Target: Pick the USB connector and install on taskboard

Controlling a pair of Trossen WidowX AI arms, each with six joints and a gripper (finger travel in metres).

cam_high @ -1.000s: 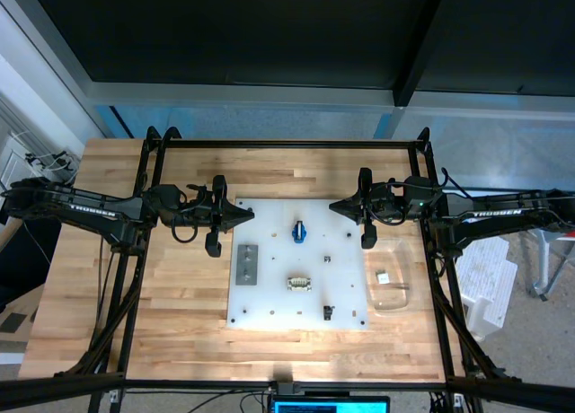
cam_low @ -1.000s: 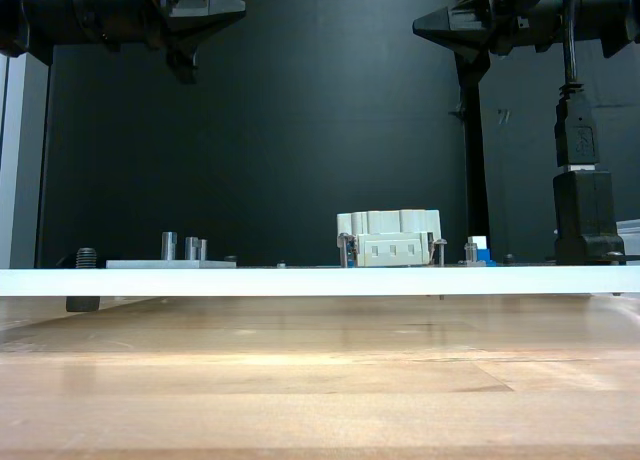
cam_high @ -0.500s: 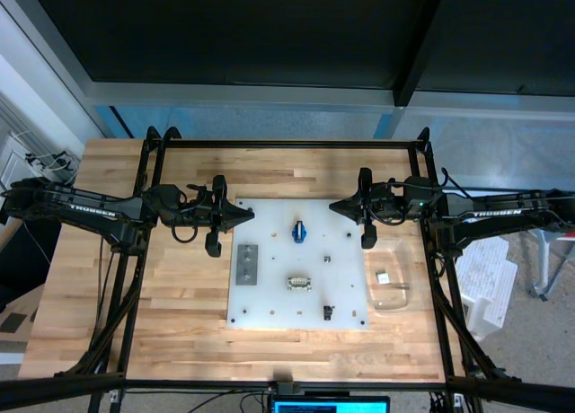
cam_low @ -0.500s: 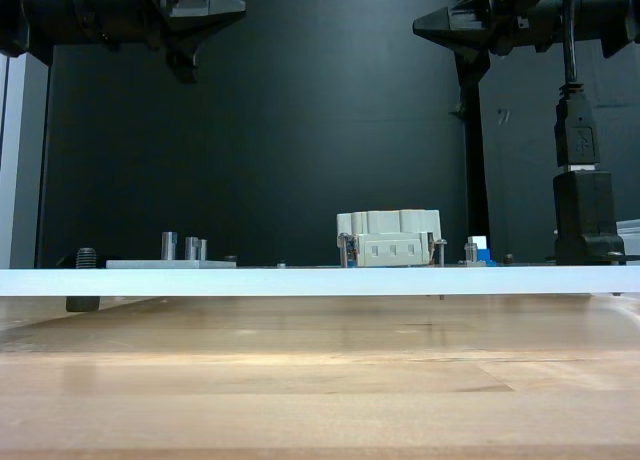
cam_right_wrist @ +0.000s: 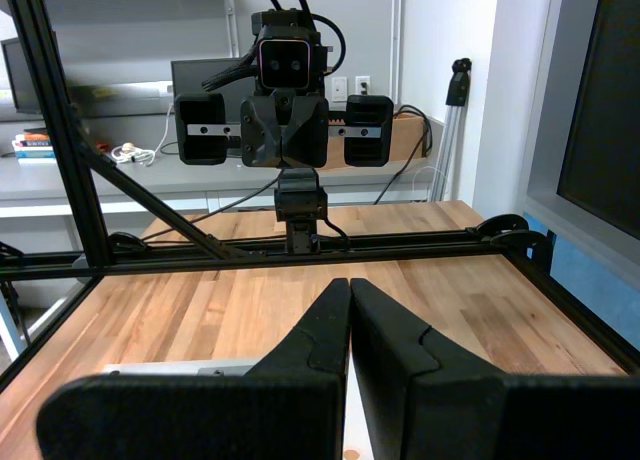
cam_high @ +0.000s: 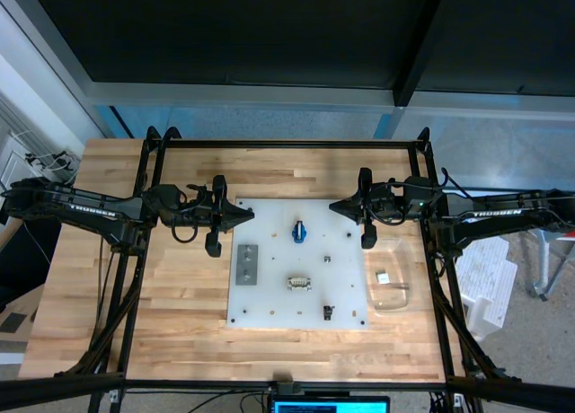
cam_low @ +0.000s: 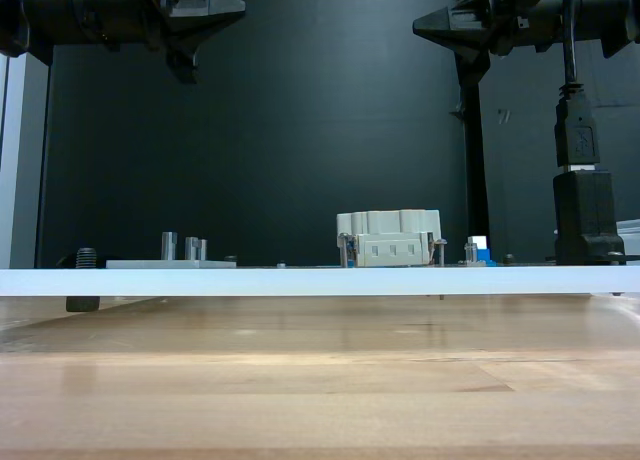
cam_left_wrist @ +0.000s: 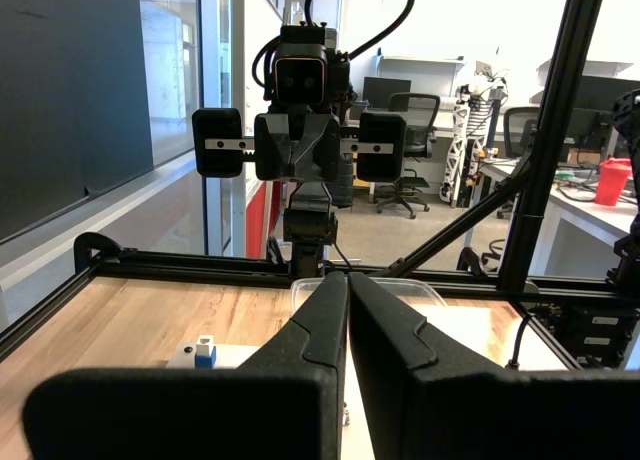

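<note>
Below the jaws of the right gripper (cam_high: 334,206) and well toward the near edge, the USB connector (cam_high: 329,311) stands upright on the taskboard (cam_high: 269,292), apart from both grippers. Low view confirms it as a black piece (cam_low: 587,220) seated on the white plate (cam_low: 300,280).

Right gripper: raised above the board's far right corner, jaws pointing inward. Fingers (cam_right_wrist: 325,325) are pressed together along a thin seam and grip nothing.

Left gripper (cam_high: 244,214): raised above the board's far left corner, jaws pointing inward toward the opposite arm. Fingers (cam_left_wrist: 320,315) likewise meet tip to tip and carry nothing.

Both sets of jaws hang high over the board in the low view, left (cam_low: 235,2) and right (cam_low: 418,23), well apart from each other.

On the plate, between and below the two jaw tips: blue part (cam_high: 299,231). Nearer than the left jaws: grey block (cam_high: 246,263). Mid-board, between the block and the USB connector: silvery multi-pin connector (cam_high: 299,284).

Outboard of the right jaws, beside the board's right edge: clear tray (cam_high: 395,298) on the table, containing a small white square piece (cam_high: 383,276).
</note>
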